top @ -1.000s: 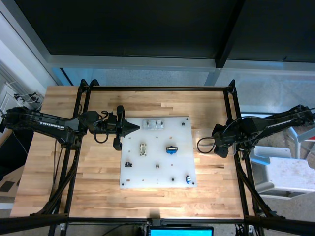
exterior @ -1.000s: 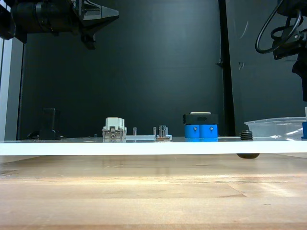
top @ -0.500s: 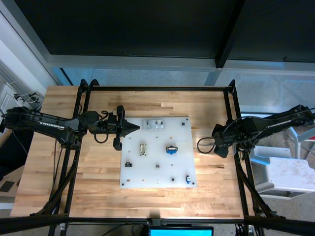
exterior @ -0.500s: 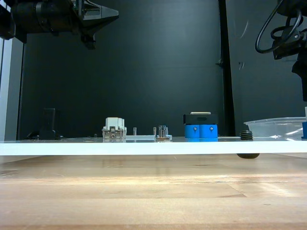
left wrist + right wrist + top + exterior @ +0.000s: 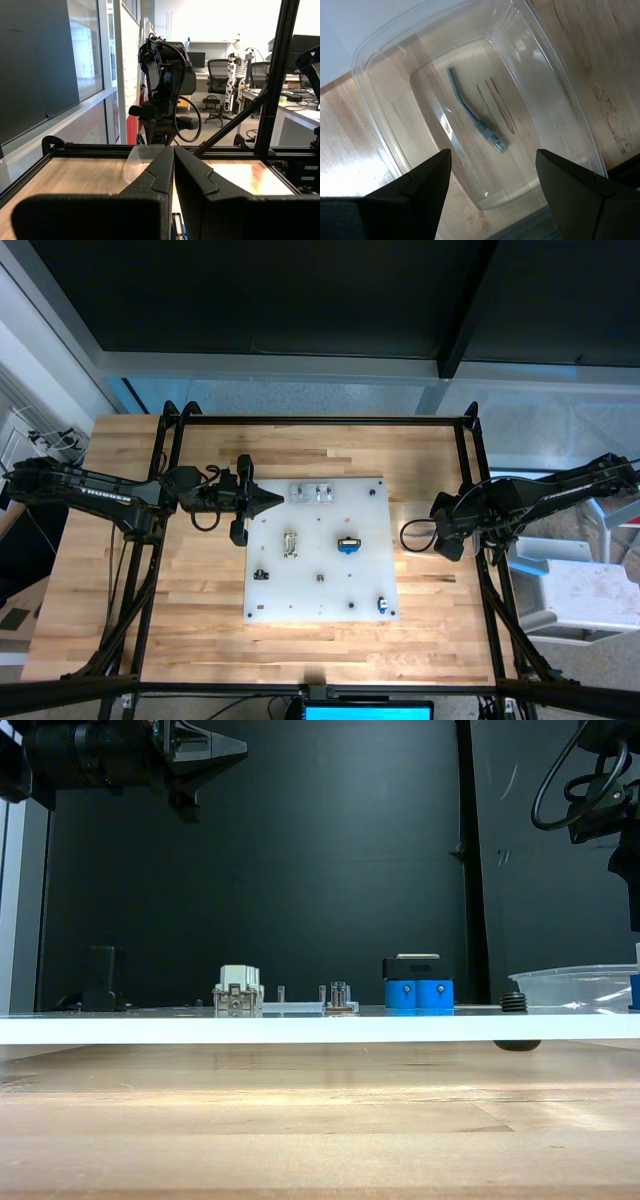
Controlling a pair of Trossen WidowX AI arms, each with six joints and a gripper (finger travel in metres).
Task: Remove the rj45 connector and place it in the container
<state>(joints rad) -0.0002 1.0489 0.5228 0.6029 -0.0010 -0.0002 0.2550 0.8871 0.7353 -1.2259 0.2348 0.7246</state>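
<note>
Change since earlier frames: none visible; both arms and every part on the board stand where they stood a second ago.
Task item: rj45 connector (image 5: 495, 142), a clear plug on a short grey cable (image 5: 462, 102).
Location of item: lying flat on the floor of the container (image 5: 559, 107), apart from its walls and clear of the white board (image 5: 300, 590).
Container: clear low-walled tub on the desk (image 5: 200, 590), just beside the board's right edge.
Right pincer (image 5: 493, 152): hovering above the container with its fingers spread wide and nothing between them.
Left pincer (image 5: 173, 150): fingers pressed together on nothing, raised over the board's far left edge, well apart from the container.
Key relation: the connector lies below the gap of the right pincer, almost centred between the two fingers.
Long axis: plug and cable run aslant across the container floor, oblique to the line joining the right fingers.
Nearer arm: the right one by a clear margin; the left has the whole board between it and the tub.
Judged stage: placement looks done, since the connector rests in the container and neither pincer touches it.
Judged next move: the right arm has only to lift away, keeping its fingers off the tub's rim.
</note>
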